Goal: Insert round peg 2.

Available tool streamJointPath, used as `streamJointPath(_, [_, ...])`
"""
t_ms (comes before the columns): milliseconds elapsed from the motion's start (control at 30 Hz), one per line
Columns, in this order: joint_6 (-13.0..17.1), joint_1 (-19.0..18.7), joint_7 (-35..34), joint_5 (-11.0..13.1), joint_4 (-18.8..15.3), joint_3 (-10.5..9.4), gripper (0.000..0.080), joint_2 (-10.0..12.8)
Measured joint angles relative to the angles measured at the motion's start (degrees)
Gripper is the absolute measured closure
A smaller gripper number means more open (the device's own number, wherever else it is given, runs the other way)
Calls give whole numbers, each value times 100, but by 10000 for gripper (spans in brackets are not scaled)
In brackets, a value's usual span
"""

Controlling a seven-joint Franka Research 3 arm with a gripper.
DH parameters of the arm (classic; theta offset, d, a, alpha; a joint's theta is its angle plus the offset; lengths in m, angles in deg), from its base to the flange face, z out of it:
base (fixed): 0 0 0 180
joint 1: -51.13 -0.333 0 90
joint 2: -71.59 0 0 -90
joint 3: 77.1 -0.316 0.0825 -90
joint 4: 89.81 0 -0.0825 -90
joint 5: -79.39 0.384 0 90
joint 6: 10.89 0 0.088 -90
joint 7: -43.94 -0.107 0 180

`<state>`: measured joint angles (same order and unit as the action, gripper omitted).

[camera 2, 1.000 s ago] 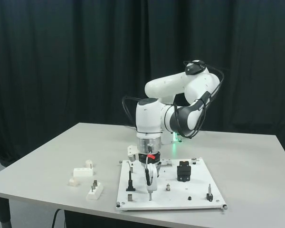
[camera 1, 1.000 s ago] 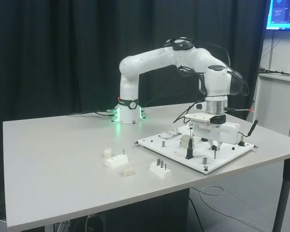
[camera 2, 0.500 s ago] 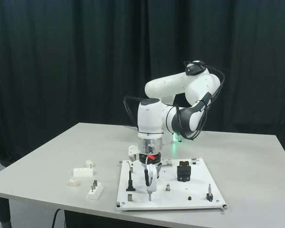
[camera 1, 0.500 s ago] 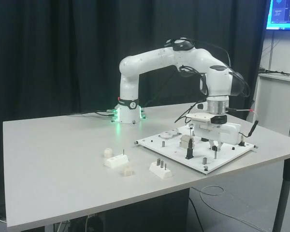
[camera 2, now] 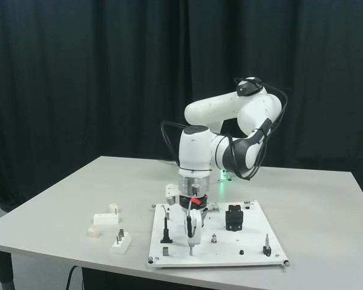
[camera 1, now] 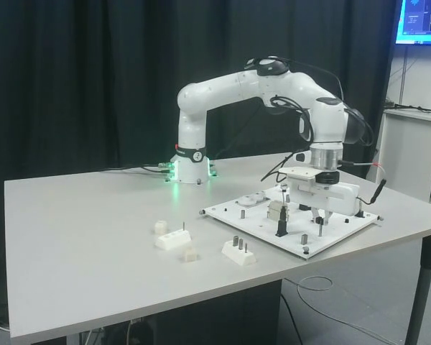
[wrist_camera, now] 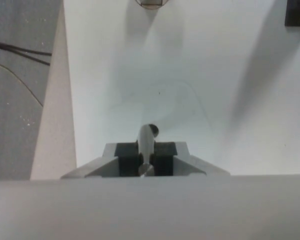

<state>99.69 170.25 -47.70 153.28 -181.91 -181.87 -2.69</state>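
Note:
My gripper is shut on a thin grey round peg, which points down at the white board. The peg's lower end stands right beside a small dark hole in the board; I cannot tell whether it has entered. In the first room view the gripper hangs over the board's near right part with the peg below it. In the second room view the gripper holds the peg upright near the board's front edge.
On the board stand a black block, a black post and several short pegs. White holder blocks and two small white pieces lie on the grey table beside the board. A cable hangs by the table's edge.
The wrist and gripper have shifted a little sideways over the board, carrying the peg with them. The gripper stays shut on the peg.

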Motion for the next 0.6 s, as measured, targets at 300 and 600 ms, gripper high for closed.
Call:
streamJointPath(300, [0, -10, -19, -32, 2, -1, 743, 0])
streamJointPath(600, [-1, -12, -27, -71, 2, -4, 743, 0])
